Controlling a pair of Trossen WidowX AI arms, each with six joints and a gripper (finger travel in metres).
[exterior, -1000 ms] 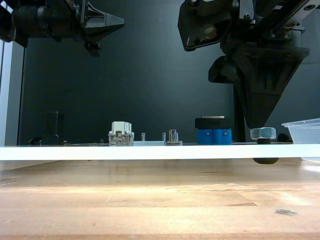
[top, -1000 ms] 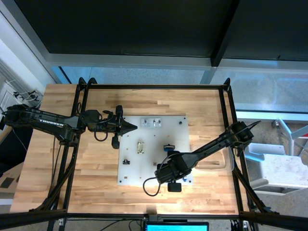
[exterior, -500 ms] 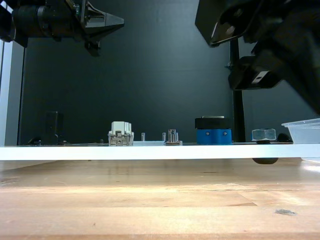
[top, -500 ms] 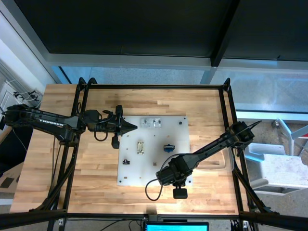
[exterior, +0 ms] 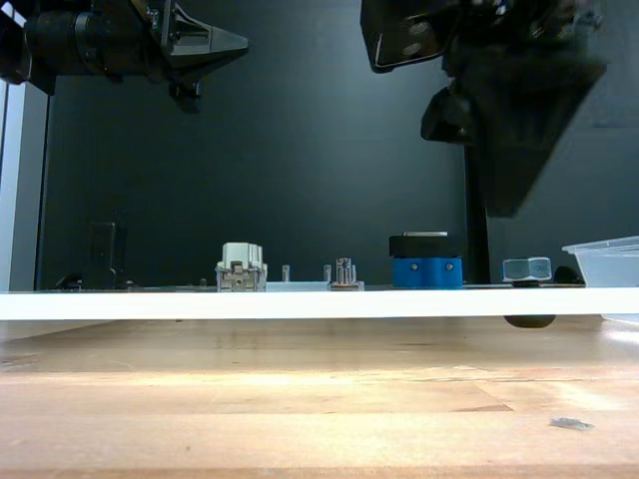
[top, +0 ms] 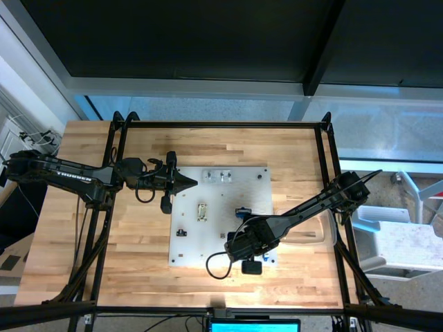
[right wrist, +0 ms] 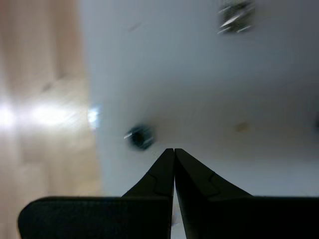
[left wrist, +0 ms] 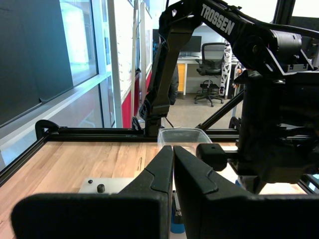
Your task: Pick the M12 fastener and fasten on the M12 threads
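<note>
Wooden table [top: 138, 277], white board [top: 187, 242]: over its near right edge the right hand [top: 239, 247] hangs tip-down, clenched empty, nut [exterior: 526, 268] apart below. Left hand [top: 192, 182] hovers far left, clenched.

a robotics lab inside an office building. a black left arm [top: 62, 176] at 9 o'clock and a right arm [top: 304, 209] at 3 o'clock, lettered "trossen", stand on a butcher-block table [top: 138, 256] caged by a black metal frame [top: 221, 125], with a white task board [top: 187, 242] at the centre. the left gripper [top: 194, 182] hangs over the board's 10 o'clock corner, the right gripper [right wrist: 174, 151] above its 5 o'clock edge. beyond are tall windows [left wrist: 79, 40], an office chair [left wrist: 213, 52] and a monitor [left wrist: 192, 44]. a lit screen [top: 255, 325] sits at 6 o'clock.
</note>
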